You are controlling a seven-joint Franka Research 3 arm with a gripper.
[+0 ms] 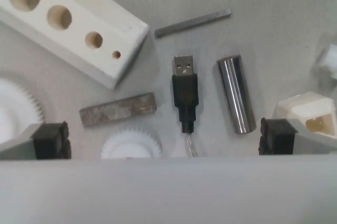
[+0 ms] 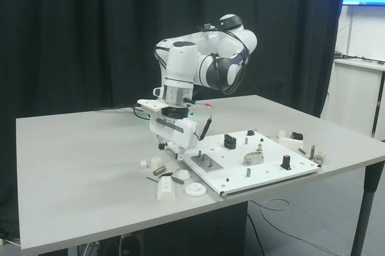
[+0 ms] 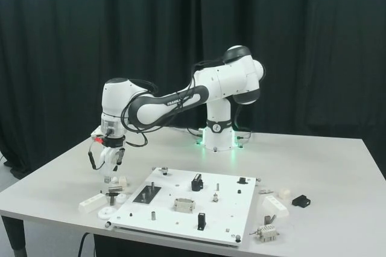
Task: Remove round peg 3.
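Your end effector (image 1: 158,139) hangs above the grey tabletop (image 2: 84,148) with its fingers spread wide and nothing between them. Directly beneath it in the wrist view, you have the metal round peg (image 1: 237,94) lying flat on the tabletop, just beside the black USB plug (image 1: 184,91). The white block with four holes (image 1: 71,21) lies nearby, all four holes unfilled.
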